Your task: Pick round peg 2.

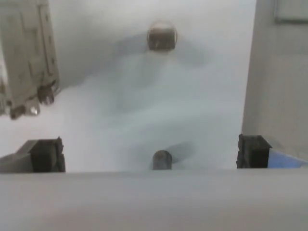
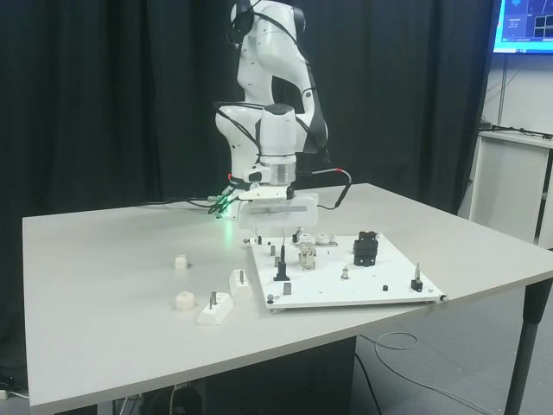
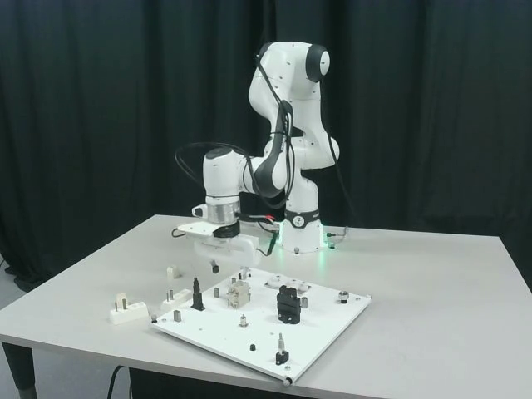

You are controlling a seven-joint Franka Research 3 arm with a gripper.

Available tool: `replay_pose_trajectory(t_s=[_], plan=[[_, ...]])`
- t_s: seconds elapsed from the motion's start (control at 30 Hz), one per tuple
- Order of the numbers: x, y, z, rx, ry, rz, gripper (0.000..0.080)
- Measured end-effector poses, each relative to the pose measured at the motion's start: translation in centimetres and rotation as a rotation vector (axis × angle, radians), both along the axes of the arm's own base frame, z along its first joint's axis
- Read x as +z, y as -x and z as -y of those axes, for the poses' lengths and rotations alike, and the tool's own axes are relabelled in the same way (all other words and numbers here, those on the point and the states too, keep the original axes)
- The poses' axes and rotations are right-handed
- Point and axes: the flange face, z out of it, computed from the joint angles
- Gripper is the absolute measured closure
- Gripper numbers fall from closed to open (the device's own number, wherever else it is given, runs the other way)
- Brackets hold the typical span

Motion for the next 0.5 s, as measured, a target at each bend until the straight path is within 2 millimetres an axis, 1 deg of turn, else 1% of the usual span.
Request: replay_pose_trajectory(t_s=[0.27, 0.5], plan=[[1.4, -0.8, 1.2, 0.009, 0.025, 0.045, 0.0003], [2.7, -1.3, 2.8, 0.052, 0.057, 0.069, 0.0003]])
